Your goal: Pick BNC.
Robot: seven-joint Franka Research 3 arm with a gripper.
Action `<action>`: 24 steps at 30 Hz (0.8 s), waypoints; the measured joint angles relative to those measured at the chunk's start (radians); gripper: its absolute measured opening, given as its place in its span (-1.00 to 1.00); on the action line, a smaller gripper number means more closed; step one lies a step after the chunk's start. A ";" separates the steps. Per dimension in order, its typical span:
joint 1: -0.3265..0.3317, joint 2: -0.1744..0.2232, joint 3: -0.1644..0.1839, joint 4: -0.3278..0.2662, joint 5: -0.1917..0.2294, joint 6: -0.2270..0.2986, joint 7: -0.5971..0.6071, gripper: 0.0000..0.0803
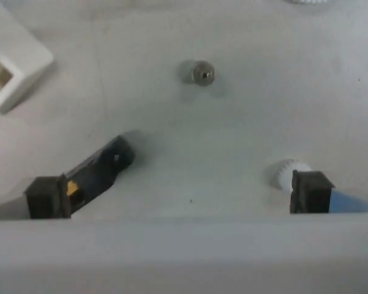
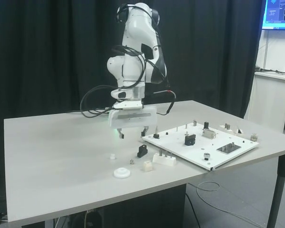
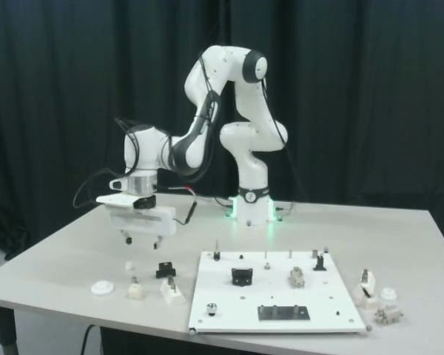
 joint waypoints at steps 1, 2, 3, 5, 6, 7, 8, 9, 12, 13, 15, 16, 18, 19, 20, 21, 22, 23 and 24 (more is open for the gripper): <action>-0.003 0.007 0.000 0.005 0.014 0.001 -0.012 0.99; -0.005 0.013 0.000 0.011 0.028 0.002 -0.023 0.99; -0.008 0.021 0.000 0.016 0.042 0.004 -0.034 0.99; -0.011 0.035 0.000 0.028 0.070 0.005 -0.050 0.99; -0.013 0.043 0.000 0.035 0.083 0.005 -0.056 0.99; -0.014 0.051 0.000 0.041 0.095 0.006 -0.061 0.99; -0.015 0.059 0.000 0.048 0.106 0.006 -0.065 0.99; -0.015 0.067 0.000 0.055 0.116 0.006 -0.070 0.99; -0.016 0.090 0.000 0.075 0.142 0.006 -0.080 0.99; -0.016 0.097 0.000 0.081 0.149 0.006 -0.082 0.99; -0.016 0.110 0.000 0.091 0.158 0.006 -0.083 0.99; -0.016 0.116 0.000 0.095 0.160 0.006 -0.083 0.99; -0.017 0.126 0.000 0.102 0.161 0.005 -0.083 0.99; -0.017 0.131 0.000 0.106 0.162 0.005 -0.083 0.99; -0.018 0.135 0.000 0.108 0.162 0.005 -0.083 0.99; -0.018 0.139 0.000 0.111 0.163 0.005 -0.083 0.99; -0.019 0.143 0.000 0.113 0.164 0.005 -0.083 0.99; -0.020 0.146 0.000 0.114 0.164 0.005 -0.083 0.99; -0.021 0.149 0.000 0.115 0.165 0.005 -0.083 0.99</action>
